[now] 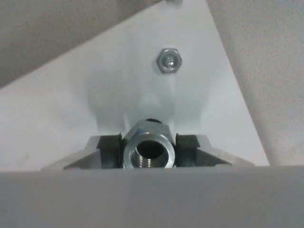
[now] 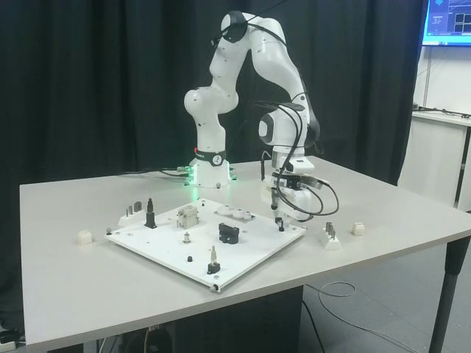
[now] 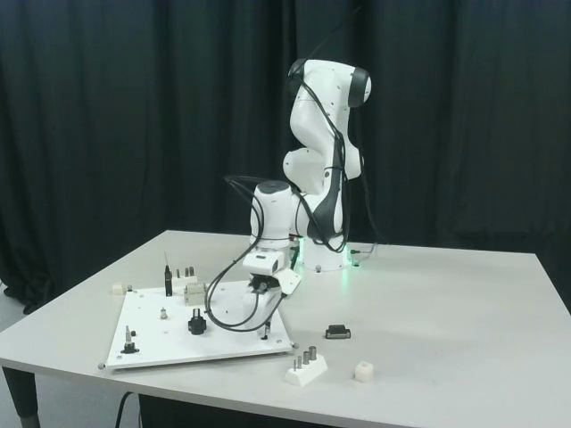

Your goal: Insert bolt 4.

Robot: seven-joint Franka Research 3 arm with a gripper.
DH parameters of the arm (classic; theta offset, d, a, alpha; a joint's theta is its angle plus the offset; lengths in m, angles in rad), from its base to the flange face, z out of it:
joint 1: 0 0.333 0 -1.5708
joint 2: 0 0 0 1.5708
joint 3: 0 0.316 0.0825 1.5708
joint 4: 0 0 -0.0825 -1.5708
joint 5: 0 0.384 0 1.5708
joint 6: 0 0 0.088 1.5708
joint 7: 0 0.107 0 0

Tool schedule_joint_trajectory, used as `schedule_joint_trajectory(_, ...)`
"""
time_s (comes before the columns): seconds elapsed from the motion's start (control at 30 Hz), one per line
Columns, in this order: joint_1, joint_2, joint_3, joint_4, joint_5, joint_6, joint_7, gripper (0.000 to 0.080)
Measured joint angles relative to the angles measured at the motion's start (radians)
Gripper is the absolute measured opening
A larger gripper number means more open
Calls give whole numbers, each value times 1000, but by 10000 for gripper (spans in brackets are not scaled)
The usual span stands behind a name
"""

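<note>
Items you cannot fully read:

- Bolt [image 1: 148,151]: in your wrist view you see only its hex head with the threaded bore; the shank below is hidden by the head. In both room views the bolt is too small to make out.
- Gripper [image 1: 148,152]: the black pads [image 1: 110,151] show only in part; a grey band across that picture cuts off the finger bodies.
- White board [image 1: 71,118]: cut off by the wrist picture's edges; the hole under the bolt is hidden from you.
- Gripper [image 3: 265,294] in the second room view: fingertips masked by looping black cables [image 3: 234,316].
- Small parts on the board [image 2: 199,243]: too small for you to identify.
- Monitor [image 2: 449,20]: cut off at the picture's edge.
</note>
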State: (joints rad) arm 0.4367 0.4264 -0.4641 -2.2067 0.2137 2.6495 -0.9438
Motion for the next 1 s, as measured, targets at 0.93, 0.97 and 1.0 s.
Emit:
schedule_joint_trajectory(0.93, -42, 12, 33, 38, -29, -55, 0, 239)
schedule_joint_trajectory(0.97, -43, 12, 34, 39, -29, -55, 0, 239)
schedule_joint_trajectory(1.0, -44, 12, 35, 39, -29, -56, 1, 239)
